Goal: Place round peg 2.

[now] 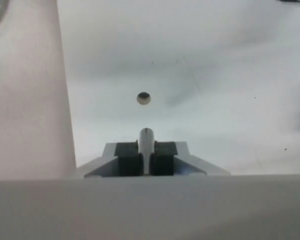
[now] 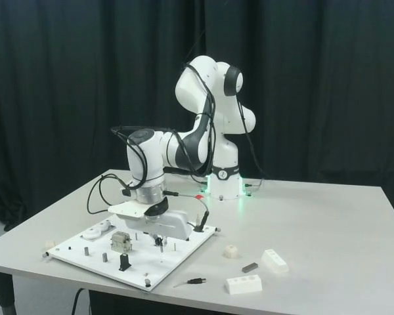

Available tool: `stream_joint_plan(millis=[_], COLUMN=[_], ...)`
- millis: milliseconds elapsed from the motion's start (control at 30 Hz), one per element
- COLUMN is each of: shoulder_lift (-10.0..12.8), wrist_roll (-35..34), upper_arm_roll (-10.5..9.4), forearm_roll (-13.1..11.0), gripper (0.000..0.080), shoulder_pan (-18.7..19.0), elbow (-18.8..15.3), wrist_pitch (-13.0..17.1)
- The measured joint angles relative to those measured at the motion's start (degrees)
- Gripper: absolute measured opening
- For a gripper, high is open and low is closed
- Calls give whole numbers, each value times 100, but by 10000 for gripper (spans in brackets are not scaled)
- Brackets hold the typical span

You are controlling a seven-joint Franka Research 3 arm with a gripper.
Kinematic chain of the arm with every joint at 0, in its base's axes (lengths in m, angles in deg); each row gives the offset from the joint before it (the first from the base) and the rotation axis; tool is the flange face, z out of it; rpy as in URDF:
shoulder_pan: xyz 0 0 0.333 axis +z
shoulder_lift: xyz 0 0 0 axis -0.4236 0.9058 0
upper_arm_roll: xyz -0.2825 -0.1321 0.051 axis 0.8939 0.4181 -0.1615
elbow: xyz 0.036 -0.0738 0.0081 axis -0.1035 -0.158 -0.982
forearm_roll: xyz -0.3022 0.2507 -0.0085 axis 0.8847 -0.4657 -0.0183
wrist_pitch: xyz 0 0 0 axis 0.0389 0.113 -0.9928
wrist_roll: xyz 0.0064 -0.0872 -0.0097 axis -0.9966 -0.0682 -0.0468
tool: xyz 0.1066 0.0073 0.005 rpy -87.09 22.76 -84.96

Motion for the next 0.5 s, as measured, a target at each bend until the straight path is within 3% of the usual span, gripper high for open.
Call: stream_joint_plan(millis=[500], shoulder_lift=[-21], wrist_roll=[42], upper_arm_roll=[2], forearm_roll=[0], gripper=[61], shoulder_pan=[1], elbow=[0], wrist_pitch=[4])
